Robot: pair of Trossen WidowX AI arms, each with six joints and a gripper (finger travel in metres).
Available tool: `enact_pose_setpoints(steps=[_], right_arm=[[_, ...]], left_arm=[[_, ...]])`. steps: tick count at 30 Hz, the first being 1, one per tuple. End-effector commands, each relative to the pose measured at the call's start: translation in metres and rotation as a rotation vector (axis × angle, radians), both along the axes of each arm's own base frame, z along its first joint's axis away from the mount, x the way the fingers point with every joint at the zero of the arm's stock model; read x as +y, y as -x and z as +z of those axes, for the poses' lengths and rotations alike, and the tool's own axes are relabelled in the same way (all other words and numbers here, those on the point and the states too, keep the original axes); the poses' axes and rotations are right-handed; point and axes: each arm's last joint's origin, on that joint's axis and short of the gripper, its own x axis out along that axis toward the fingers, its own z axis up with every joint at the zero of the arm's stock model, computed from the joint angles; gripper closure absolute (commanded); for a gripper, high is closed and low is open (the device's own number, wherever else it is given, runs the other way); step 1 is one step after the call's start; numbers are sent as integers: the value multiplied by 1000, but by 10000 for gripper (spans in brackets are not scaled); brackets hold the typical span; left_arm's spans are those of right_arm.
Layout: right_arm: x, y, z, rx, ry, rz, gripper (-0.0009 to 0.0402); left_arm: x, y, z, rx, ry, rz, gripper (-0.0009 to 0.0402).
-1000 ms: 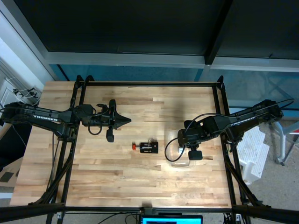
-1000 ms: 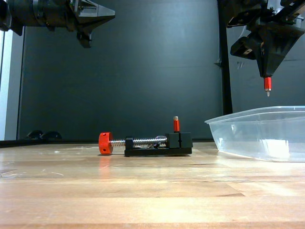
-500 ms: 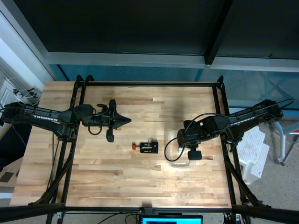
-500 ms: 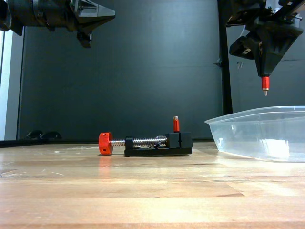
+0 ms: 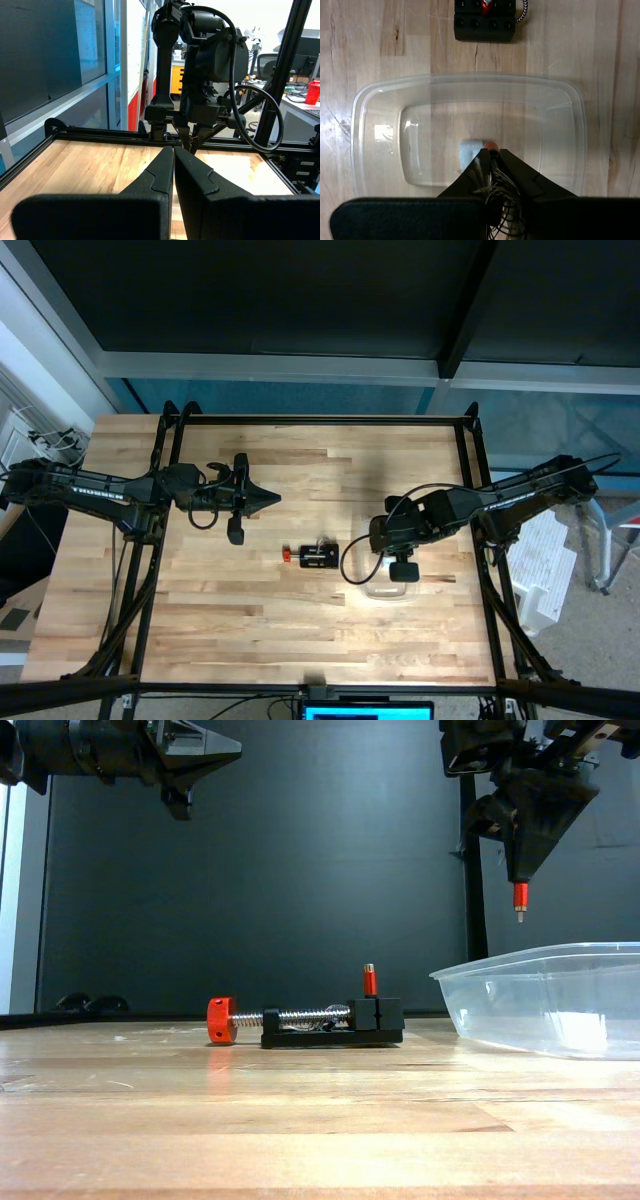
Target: Pick the rca connector and install on the hub
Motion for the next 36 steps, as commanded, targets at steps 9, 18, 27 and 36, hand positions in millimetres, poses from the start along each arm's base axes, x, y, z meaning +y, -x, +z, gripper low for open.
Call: enact_pose_setpoints(steps=[9,18,27,36], right_arm=[[3,-25,-1,-7,0,-9,393],[3,-46,-1,-12,-1,-21,393],[5,-63,-2,-17,-3,-31,393],[6,-81,-5,-23,-4,-39,393]], left_arm=[[0,0,0,0,0,0,393],[0,0,0,0,0,0,393],[0,0,0,0,0,0,393],[0,0,0,0,0,0,393]])
